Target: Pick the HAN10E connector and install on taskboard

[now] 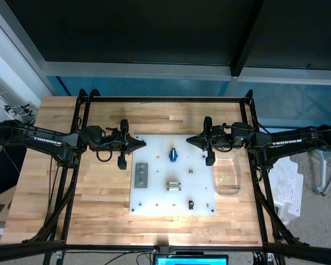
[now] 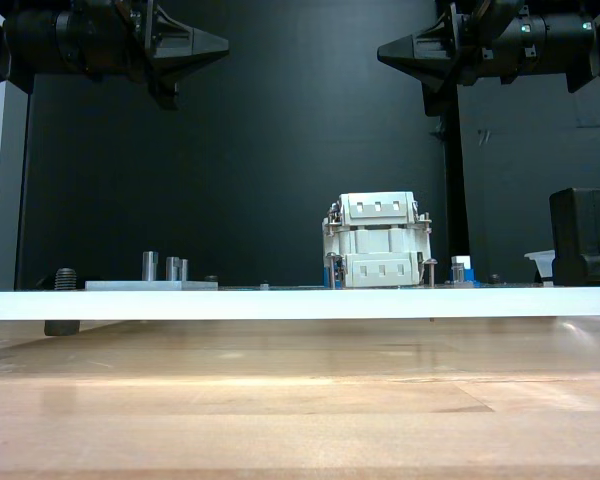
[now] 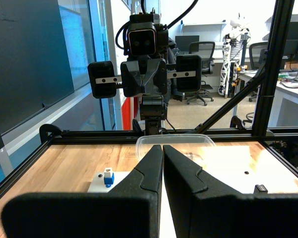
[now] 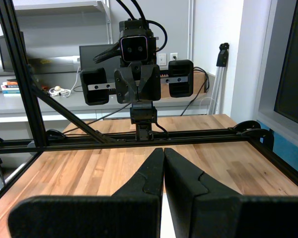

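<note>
My left gripper [image 1: 144, 143] hangs above the far left edge of the large flat white square taskboard [image 1: 154, 205], jaws pressed together and holding nothing. My right gripper [image 1: 188, 139] hangs facing it over the board's far right part, jaws likewise closed and empty. The small rectangular grey-beige HAN10E connector [image 1: 174, 186] stands on the board near its middle, well below both, between the long grey metal block [image 1: 140, 175] and the clear plastic tray [image 1: 227, 176] on the wooden table [image 1: 94, 193].
</note>
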